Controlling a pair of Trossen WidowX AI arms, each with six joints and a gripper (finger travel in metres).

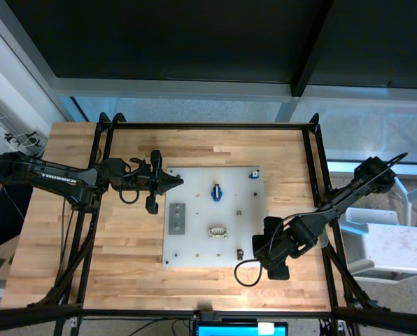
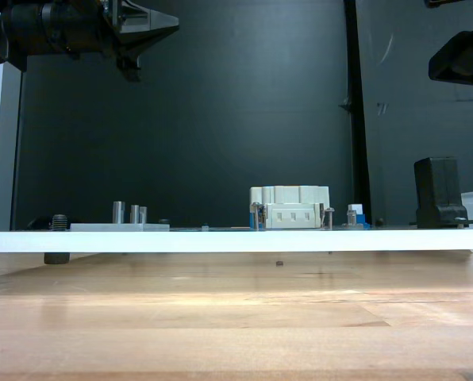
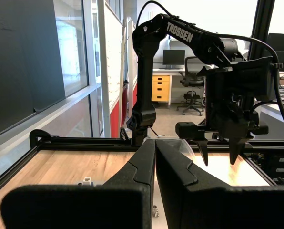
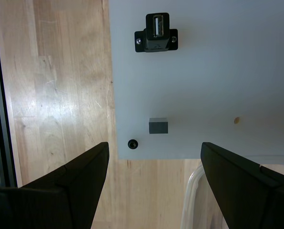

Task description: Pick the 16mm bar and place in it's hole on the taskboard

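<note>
- Well, neither hand holds the 16mm bar, so I think the picking step has not started yet.
- Up high, the left hand (image 1: 175,181) hangs by the upper left edge of the white board (image 1: 194,252), fingers pressed together on nothing.
- Over the board's lower right corner the right hand (image 4: 154,148) hangs, fingers wide and empty.
- Short metal pegs (image 2: 119,213) stand in the gray block (image 1: 175,218); I cannot tell which one is the bar.
- Next, a hand should find the bar, then go down wide over it.

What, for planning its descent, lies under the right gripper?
Under the open right gripper: taskboard corner, USB socket, grey block, black screw; its fingers cover some table. Left gripper, shut, hovers above the board's left edge. 16mm bar: cannot tell where.
</note>
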